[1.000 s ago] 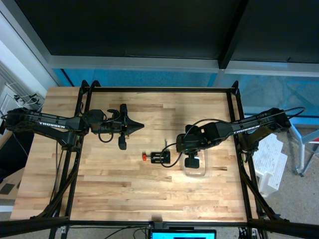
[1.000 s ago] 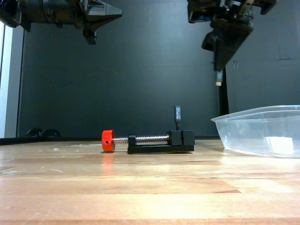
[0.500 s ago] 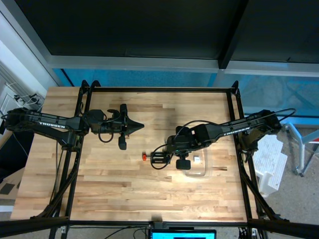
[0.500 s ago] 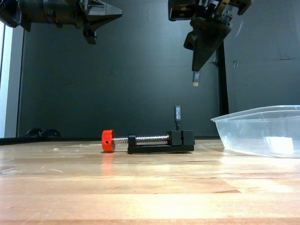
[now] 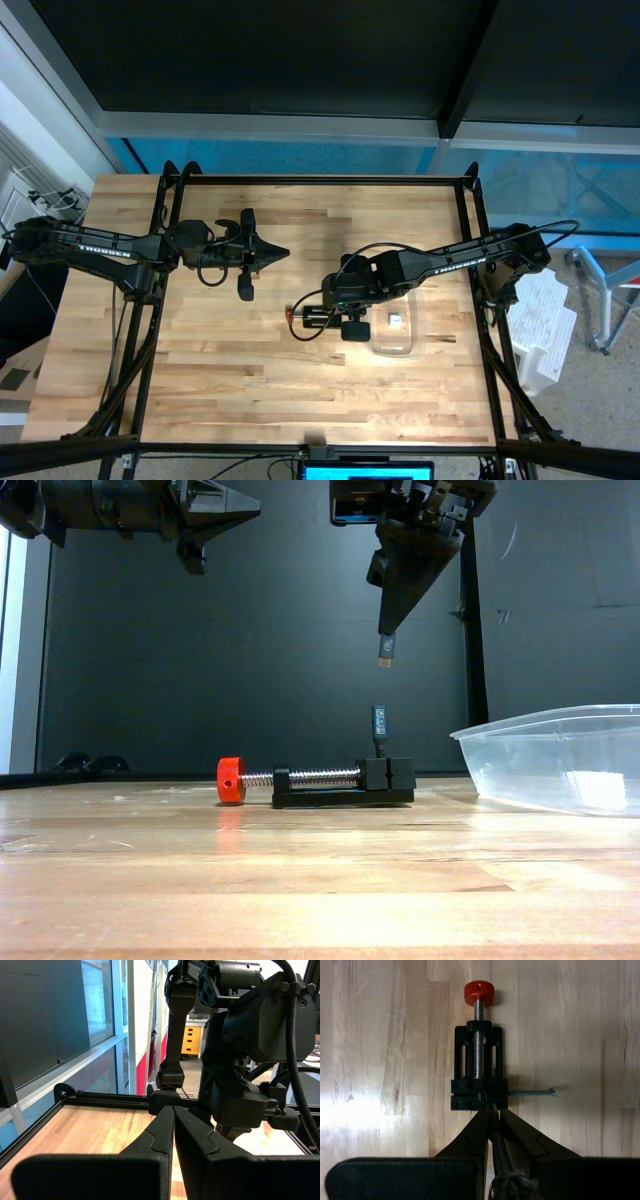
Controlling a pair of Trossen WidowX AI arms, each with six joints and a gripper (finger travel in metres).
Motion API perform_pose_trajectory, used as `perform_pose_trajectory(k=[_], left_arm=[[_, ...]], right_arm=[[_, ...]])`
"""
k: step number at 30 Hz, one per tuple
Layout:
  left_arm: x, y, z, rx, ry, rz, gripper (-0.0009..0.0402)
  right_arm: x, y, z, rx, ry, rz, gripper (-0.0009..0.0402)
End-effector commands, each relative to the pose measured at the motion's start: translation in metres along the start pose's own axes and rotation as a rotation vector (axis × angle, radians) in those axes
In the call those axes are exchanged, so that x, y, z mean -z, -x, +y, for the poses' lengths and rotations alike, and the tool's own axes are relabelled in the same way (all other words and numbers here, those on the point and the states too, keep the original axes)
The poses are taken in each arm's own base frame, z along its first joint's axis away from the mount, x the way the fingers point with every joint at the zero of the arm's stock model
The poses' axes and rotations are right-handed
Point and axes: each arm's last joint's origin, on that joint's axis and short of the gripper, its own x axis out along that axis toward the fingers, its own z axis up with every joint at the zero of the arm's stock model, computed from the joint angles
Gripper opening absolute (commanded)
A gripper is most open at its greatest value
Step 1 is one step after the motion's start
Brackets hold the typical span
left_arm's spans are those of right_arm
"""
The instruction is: Pick the usb-c connector and install on the hub
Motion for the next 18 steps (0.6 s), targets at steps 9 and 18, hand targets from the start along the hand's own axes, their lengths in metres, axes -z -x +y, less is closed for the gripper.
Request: perform_pose_trajectory(k=[9,18], left_arm=[[-0.0001,0.0000,0.0001,0.000,0.000,0.000,0.0000],[-0.0001,0.0000,0.0001,0.000,0.000,0.000,0.0000]], right_arm=[[-0.0011,-0.0018,-0.0013,0.002,0.001,0.004,0.0000],[-0.0024,-0.0066,-0.0020,0.005,-0.002,0.013,0.0000]])
